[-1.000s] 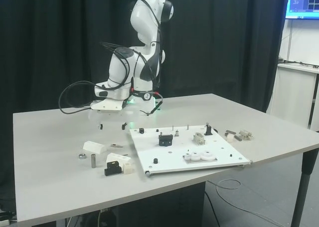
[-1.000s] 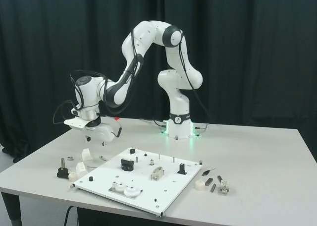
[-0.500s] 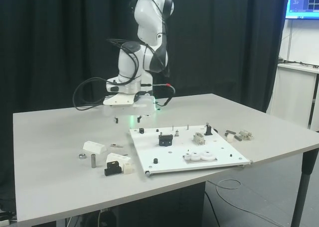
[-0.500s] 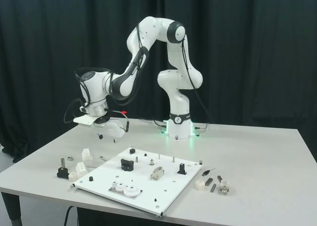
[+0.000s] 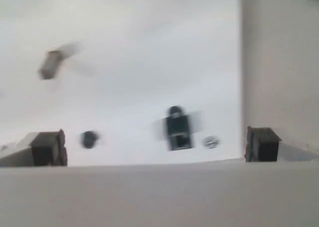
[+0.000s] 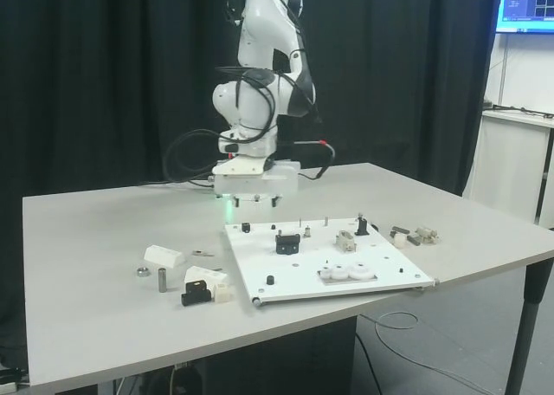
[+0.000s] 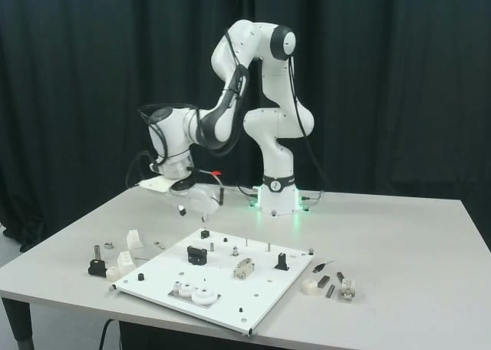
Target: Remove BNC.
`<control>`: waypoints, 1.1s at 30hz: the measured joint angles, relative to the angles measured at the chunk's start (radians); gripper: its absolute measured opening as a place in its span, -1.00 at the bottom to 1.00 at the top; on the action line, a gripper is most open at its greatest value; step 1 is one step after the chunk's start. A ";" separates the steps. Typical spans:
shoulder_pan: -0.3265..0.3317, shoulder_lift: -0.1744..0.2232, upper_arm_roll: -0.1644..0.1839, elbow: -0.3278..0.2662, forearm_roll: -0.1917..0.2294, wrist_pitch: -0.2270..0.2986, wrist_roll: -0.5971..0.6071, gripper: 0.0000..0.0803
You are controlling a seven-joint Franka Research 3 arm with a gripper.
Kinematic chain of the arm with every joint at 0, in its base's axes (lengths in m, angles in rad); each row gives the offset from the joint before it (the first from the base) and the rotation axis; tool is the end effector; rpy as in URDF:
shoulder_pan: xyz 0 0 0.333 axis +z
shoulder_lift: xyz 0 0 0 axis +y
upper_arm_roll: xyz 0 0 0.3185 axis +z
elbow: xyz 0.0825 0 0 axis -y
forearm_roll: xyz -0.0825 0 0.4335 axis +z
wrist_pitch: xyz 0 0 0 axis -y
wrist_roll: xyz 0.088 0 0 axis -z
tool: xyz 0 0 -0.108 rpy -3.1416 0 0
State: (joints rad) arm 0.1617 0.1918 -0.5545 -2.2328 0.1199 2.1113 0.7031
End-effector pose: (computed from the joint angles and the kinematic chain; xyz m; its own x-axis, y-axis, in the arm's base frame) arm 0.5013 -0.2066 0.2429 0.3567 -0.9129 -0.1984 -0.8990 -0.3932 0.1930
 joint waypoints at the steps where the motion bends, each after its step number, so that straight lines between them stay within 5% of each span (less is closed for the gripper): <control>1: 0.010 -0.008 0.000 -0.009 0.001 0.007 0.019 0.99; 14: 0.123 -0.081 0.010 -0.105 0.005 0.140 0.272 0.99; 23: 0.189 -0.089 0.011 -0.152 0.006 0.252 0.545 0.99; 33: 0.239 -0.089 0.012 -0.210 0.007 0.380 0.711 0.99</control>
State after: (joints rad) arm 0.4009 0.1023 -0.5425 -2.4430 0.1266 2.4912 1.4139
